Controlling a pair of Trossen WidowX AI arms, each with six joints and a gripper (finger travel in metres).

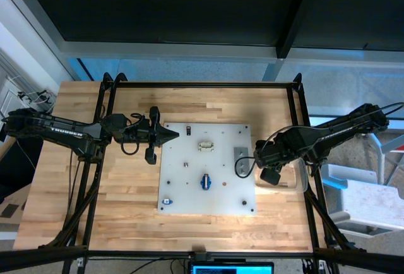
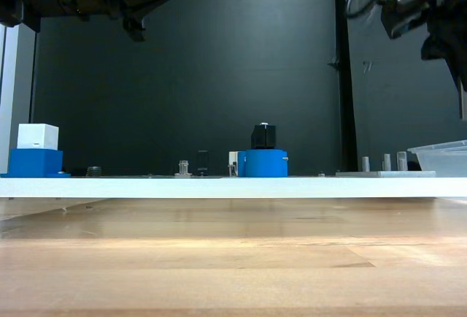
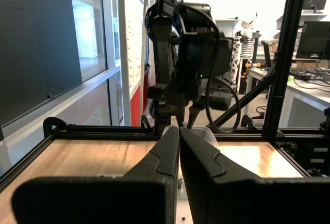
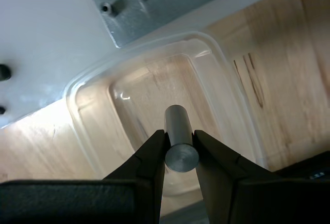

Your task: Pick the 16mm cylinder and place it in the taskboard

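Fingertips of the right gripper (image 4: 179, 140) are pinching the 16mm cylinder (image 4: 179, 123) between them, barely parted (only as wide as the peg itself), with its flat round end facing the wrist camera. Gripper and peg are hanging in the air over the clear plastic bin (image 4: 82, 87). The bin is sitting on the wooden table (image 4: 278, 53) just beside the taskboard (image 4: 46, 38) at its right edge, near the grey metal block (image 4: 160, 4). The left gripper (image 1: 172, 134) is hovering above the board's left edge, pointing inward, its fingers pressed together on nothing. A blue fitting (image 1: 205, 181) is standing near the board's middle.
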